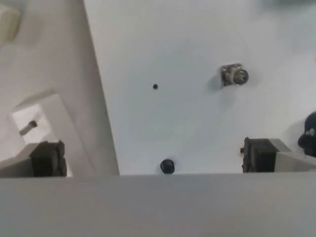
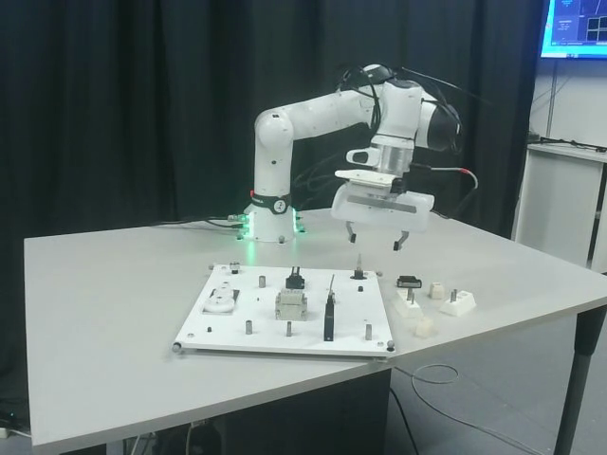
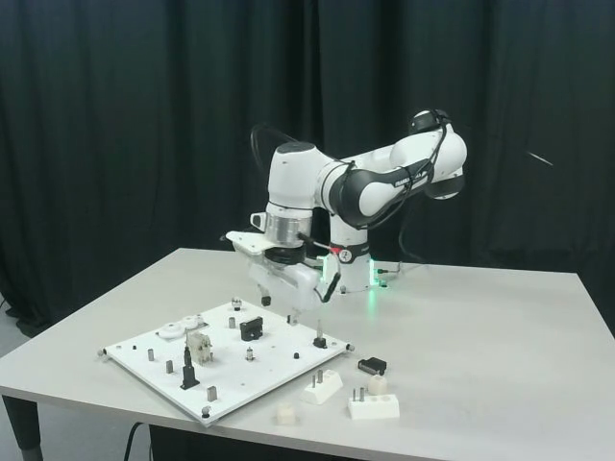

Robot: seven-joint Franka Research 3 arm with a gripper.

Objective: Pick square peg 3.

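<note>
My gripper [image 2: 375,237] hangs open and empty above the far right corner of the white board [image 2: 248,308]. In the wrist view both black fingertips [image 1: 48,158] show wide apart, and the gripper [image 1: 153,157] has white board under it. Off the board's right edge stand white holder blocks [image 2: 408,305] with small grey pegs in them. One such block [image 1: 42,116] with a peg [image 1: 28,127] lies just outside one fingertip. Which peg is square peg 3 I cannot tell. From the second room view the gripper [image 3: 279,309] is well above the blocks [image 3: 323,386].
The board carries a black knob [image 1: 167,166], a metal connector [image 1: 234,75], a grey block [image 2: 290,304] and several short posts. A small black part [image 2: 410,282] and more white blocks [image 2: 457,302] lie on the grey table [image 2: 104,313]. The arm's base [image 2: 269,220] glows green behind.
</note>
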